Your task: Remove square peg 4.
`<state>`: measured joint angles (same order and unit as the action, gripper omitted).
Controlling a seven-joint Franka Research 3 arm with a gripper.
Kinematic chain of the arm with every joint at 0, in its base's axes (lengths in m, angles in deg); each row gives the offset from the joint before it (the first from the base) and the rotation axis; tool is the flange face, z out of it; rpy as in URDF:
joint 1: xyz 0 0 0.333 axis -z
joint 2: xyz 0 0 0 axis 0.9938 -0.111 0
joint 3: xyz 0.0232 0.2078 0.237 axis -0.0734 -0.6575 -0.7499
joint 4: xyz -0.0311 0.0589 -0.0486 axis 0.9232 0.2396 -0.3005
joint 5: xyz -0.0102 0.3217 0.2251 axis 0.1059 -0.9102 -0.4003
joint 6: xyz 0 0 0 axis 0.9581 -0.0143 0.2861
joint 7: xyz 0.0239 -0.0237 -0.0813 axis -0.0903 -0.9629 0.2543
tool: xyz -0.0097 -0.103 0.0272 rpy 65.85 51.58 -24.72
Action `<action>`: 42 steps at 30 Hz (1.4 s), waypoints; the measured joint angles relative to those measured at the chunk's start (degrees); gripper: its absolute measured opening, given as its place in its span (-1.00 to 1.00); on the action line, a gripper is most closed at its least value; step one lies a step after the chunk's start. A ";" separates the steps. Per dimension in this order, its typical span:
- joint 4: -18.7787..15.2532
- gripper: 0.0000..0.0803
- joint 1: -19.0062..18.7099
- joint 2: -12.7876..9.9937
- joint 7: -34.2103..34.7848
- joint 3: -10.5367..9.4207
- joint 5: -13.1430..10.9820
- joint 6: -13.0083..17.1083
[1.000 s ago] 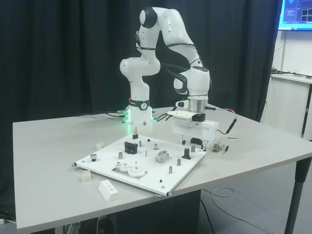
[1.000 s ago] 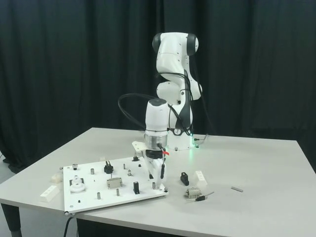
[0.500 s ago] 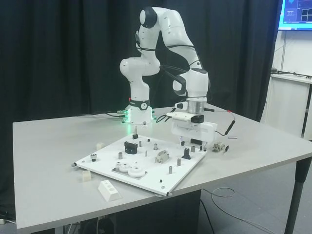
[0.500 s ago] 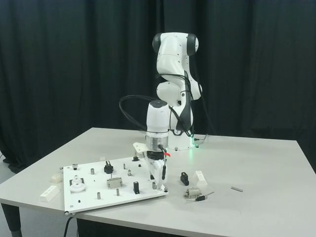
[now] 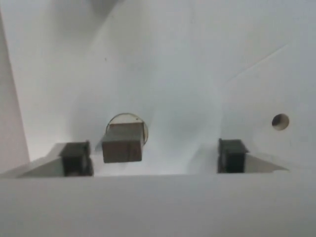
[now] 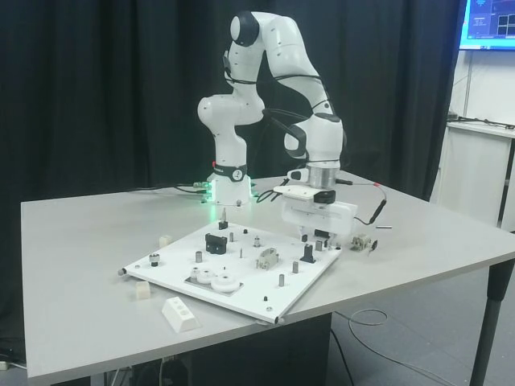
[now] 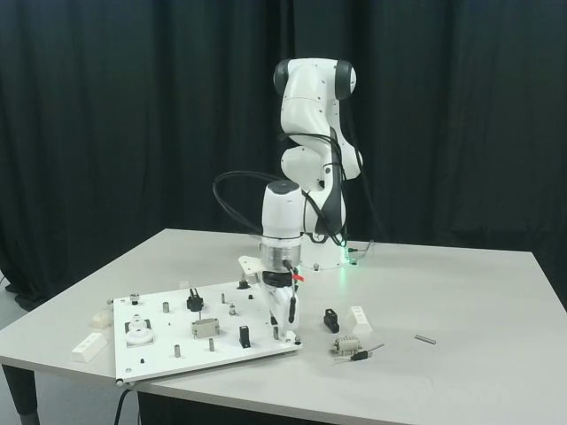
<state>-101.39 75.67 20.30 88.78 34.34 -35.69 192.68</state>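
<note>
In the wrist view, a small grey square peg stands upright in a round socket of the white board. My gripper is open and straddles it. The peg is near one black fingertip pad, with a small gap, and far from the other pad. In the first room view the gripper hangs low over the board's right corner. The second room view shows the gripper down at the near right corner of the board.
On the board stand a black holder, white gears and several short pegs. White blocks lie on the table left of the board. A connector, a black part and a loose pin lie to its right.
The gripper has come down over the last second, from just above the board's corner to around the peg. Nothing on the board has moved.
</note>
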 joint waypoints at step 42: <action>4.01 -0.62 -0.06 -1.98 -0.90 -0.14 -2.43 -3.20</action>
<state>-97.39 75.61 18.33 87.88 34.20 -38.12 189.48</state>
